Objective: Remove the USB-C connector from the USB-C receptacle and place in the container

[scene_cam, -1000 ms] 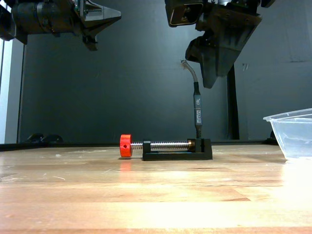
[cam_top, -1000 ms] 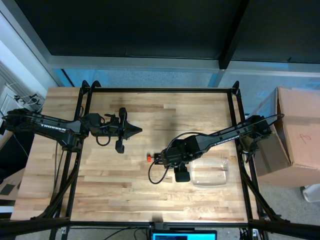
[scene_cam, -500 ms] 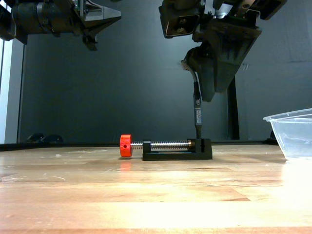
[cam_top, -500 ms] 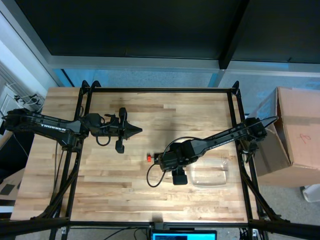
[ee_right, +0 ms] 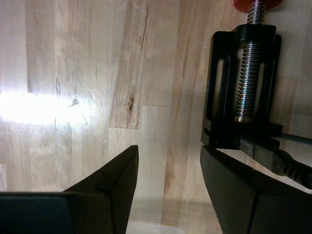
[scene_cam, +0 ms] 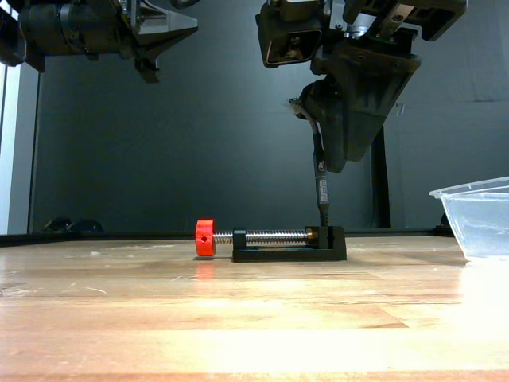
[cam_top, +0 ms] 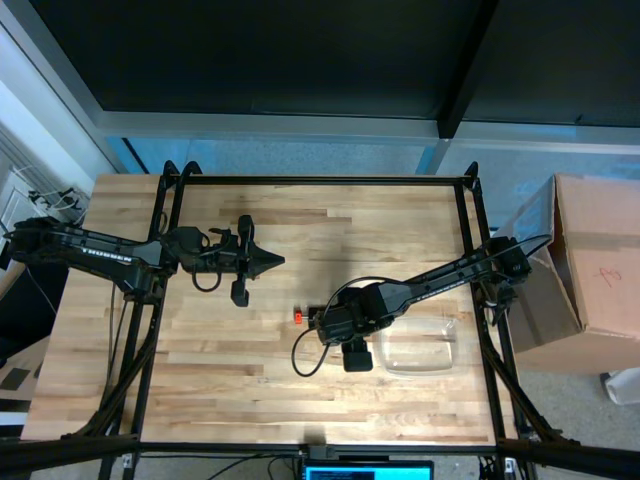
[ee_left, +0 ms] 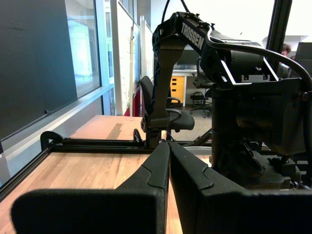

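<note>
Wooden desk (cam_top: 250, 390) from above: left hand (cam_top: 275, 261) hangs over the far left part, well apart from everything else. Right hand (cam_top: 328, 322) sits mid-desk beside a red knob (cam_top: 298, 316), with the clear tub (cam_top: 452, 350) just to its right.

Down at desk level: the plug (scene_cam: 322, 189) stands upright, seated in the socket block (scene_cam: 290, 253). The right hand hangs right over its top, and whether they touch I cannot tell.

Left wrist camera: both fingers (ee_left: 151, 170) pressed together, nothing between them.

Right wrist camera: fingers spread wide, bare wood in the gap, and the plug in its block lies just outside one finger.
</note>
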Action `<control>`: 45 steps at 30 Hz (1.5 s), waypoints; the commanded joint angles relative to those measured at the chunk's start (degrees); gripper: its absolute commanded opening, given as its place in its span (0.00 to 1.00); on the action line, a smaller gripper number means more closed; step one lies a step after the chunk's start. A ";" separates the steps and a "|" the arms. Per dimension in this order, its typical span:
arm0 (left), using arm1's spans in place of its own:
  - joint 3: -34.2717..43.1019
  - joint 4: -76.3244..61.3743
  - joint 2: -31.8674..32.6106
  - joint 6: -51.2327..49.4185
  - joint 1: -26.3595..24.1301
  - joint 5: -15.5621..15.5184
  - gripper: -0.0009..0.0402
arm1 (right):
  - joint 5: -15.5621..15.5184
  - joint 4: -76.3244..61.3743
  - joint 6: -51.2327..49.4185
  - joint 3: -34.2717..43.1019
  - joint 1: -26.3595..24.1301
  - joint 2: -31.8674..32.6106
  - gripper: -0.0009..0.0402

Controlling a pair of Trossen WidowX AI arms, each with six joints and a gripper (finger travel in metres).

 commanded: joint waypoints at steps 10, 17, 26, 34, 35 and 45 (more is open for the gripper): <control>0.00 0.02 0.02 0.02 0.00 0.00 0.02 | 0.37 -0.15 0.87 0.00 0.02 -0.17 0.22; 0.00 0.02 0.02 0.02 0.00 0.00 0.02 | 0.50 -0.46 0.83 0.00 0.02 -0.44 0.07; 0.00 0.02 0.02 0.02 0.02 0.00 0.02 | 1.27 -0.70 0.83 0.00 0.04 -0.92 0.03; 0.00 0.02 0.02 0.02 0.00 0.00 0.02 | 1.29 -1.05 1.11 -0.02 -0.04 -3.34 0.02; 0.00 0.02 0.02 0.02 0.02 0.00 0.02 | 1.29 -1.03 1.11 0.00 -0.13 -4.02 0.02; 0.00 0.02 0.02 0.02 0.02 0.00 0.02 | 1.31 -2.14 1.84 -0.02 -1.16 -10.34 0.02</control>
